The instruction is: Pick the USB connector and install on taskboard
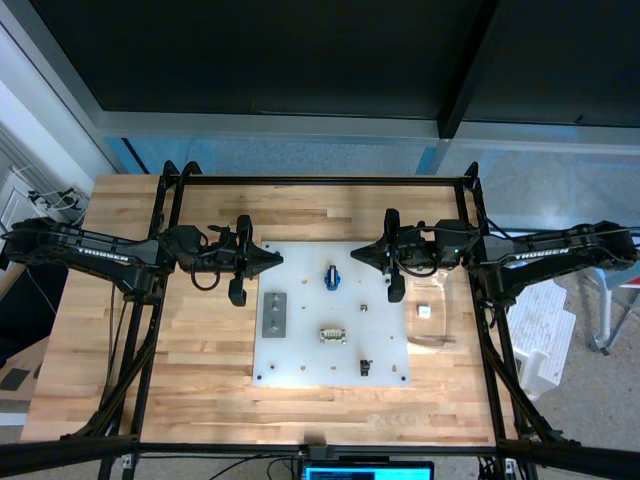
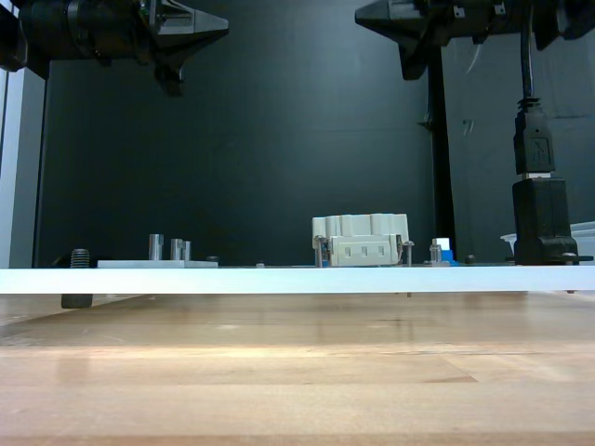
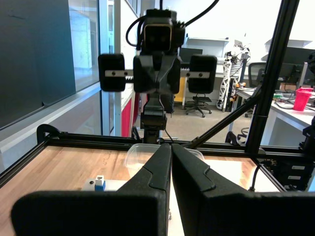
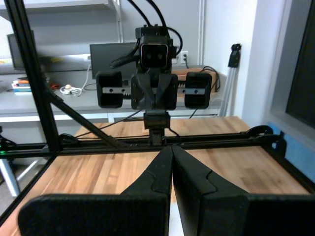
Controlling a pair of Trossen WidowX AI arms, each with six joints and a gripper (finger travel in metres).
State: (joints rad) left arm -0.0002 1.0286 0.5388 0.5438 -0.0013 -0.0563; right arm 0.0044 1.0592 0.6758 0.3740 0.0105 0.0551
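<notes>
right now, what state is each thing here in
left gripper: fingers shut, empty, raised above the board
right gripper: fingers shut, empty, raised above the board
usb plug: upright in the black socket, metal band showing
board: flat on the table
white cube: loose in the clear tub

The word "TROSSEN" is printed in white on the left arm [image 1: 105, 253], on the link behind the left tool [image 1: 273, 259], which hangs over the far left corner of the taskboard [image 1: 300, 370]. The same word is printed on the right arm [image 1: 540, 253], behind the right tool [image 1: 360, 253] above the taskboard's far edge. No other text is legible.
</notes>
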